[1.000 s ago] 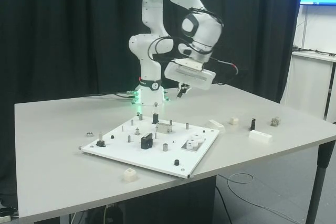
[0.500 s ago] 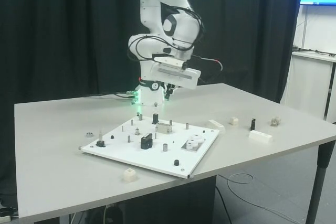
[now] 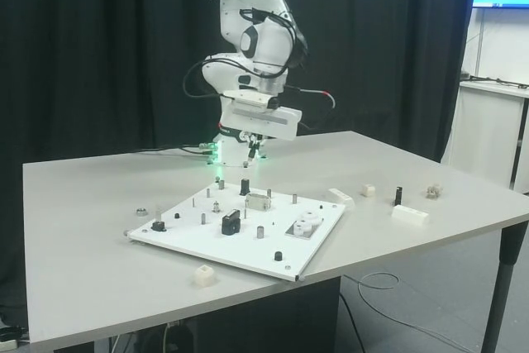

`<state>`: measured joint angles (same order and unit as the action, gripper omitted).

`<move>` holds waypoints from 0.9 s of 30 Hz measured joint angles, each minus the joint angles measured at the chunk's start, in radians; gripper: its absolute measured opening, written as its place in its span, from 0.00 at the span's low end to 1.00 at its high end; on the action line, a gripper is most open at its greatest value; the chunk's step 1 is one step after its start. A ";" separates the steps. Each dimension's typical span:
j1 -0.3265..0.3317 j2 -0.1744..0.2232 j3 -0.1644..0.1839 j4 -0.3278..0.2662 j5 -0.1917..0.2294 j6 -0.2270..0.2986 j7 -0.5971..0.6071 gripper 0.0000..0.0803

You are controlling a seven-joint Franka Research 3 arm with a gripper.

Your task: Insert USB.

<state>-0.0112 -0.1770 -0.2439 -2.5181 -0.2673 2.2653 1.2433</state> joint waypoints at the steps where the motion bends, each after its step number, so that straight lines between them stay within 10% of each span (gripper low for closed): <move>1: 0.000 0.000 -0.005 -0.001 0.001 0.004 0.000 0.11; 27: 0.000 0.000 -0.118 -0.021 0.171 0.028 0.000 0.11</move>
<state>-0.0113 -0.1771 -0.3615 -2.5386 -0.0967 2.2936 1.2433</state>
